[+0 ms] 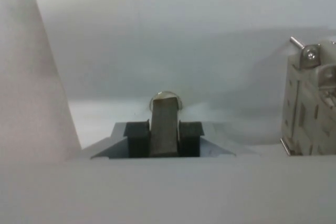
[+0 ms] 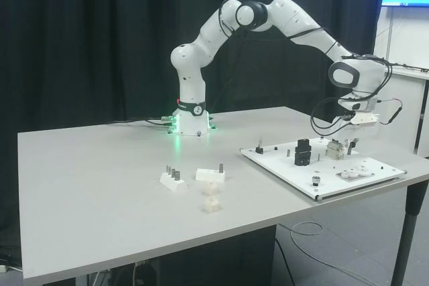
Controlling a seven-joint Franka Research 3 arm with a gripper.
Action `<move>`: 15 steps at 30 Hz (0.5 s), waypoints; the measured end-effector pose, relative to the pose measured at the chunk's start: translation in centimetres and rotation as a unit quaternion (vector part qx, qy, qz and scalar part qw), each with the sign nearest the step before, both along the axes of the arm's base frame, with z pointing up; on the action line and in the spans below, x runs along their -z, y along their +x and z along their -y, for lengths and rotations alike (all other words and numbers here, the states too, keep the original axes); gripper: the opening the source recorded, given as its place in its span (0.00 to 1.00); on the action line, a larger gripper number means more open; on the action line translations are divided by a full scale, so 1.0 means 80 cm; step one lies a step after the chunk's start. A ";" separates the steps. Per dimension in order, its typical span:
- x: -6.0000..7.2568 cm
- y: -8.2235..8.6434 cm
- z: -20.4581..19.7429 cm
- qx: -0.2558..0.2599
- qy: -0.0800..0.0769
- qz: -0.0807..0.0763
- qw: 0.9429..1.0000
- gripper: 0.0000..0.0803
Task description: Insert square peg 3.
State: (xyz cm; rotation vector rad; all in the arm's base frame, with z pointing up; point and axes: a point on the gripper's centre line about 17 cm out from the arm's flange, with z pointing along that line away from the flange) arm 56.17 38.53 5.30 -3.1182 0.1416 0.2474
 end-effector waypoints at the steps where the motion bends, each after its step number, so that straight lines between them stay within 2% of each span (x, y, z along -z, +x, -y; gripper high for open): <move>1: 0.000 0.000 0.000 0.000 0.000 0.000 1.000 0.14; 15: 0.000 -0.001 -0.001 -0.021 0.002 0.000 1.000 0.14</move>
